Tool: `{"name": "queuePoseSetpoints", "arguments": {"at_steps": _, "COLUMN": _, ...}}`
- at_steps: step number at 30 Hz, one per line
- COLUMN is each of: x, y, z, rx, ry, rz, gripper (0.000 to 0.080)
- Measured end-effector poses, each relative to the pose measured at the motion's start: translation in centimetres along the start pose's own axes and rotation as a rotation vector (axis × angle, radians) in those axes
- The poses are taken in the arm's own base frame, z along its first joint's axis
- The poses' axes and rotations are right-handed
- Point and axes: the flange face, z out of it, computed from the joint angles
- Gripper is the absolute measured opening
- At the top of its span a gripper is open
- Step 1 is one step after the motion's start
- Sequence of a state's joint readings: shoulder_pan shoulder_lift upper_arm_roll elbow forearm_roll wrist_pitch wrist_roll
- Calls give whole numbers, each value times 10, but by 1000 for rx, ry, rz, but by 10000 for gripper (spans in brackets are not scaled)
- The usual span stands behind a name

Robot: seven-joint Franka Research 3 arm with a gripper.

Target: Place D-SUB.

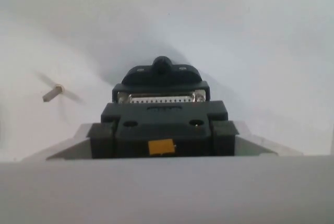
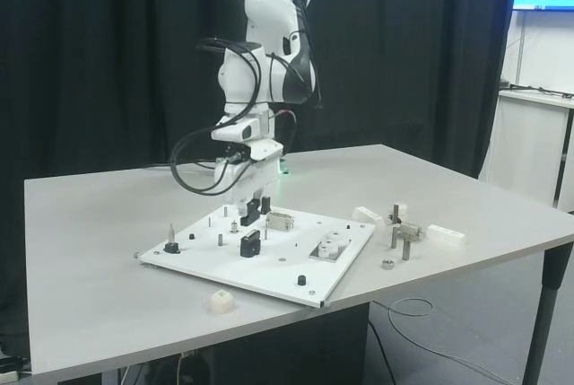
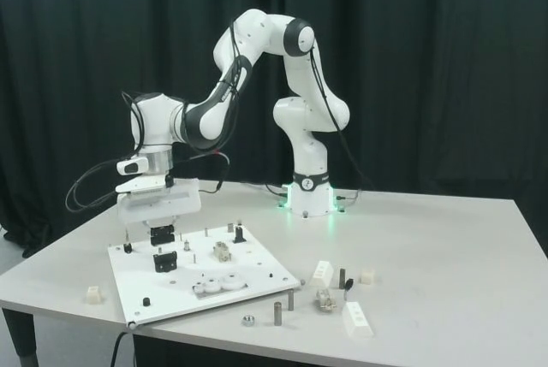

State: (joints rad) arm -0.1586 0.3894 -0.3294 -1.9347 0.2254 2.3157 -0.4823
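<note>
The white arm rises from its base at the back of the grey table, arches high, then folds forward and down so that its wrist hangs straight over the white board lying on the table. The tool points down at the board's far side, low over it. From the wrist view its two black fingers are pressed against either side of a black D-SUB connector, pinching it; the connector's row of pins faces the camera, and the white board lies below it. I cannot tell whether the connector touches the board. On the board near the tool stand a black block, a small upright peg and a white gear piece. Loose white blocks and a small stand lie on the table beside the board.
</note>
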Motion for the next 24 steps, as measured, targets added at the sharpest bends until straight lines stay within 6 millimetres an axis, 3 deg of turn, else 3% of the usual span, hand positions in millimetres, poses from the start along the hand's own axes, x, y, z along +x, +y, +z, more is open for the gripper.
{"name": "queuePoseSetpoints", "arguments": {"at_steps": 24, "x": -3, "y": 7, "z": -13, "rx": -1, "ry": 1, "rz": 8, "gripper": 383}}
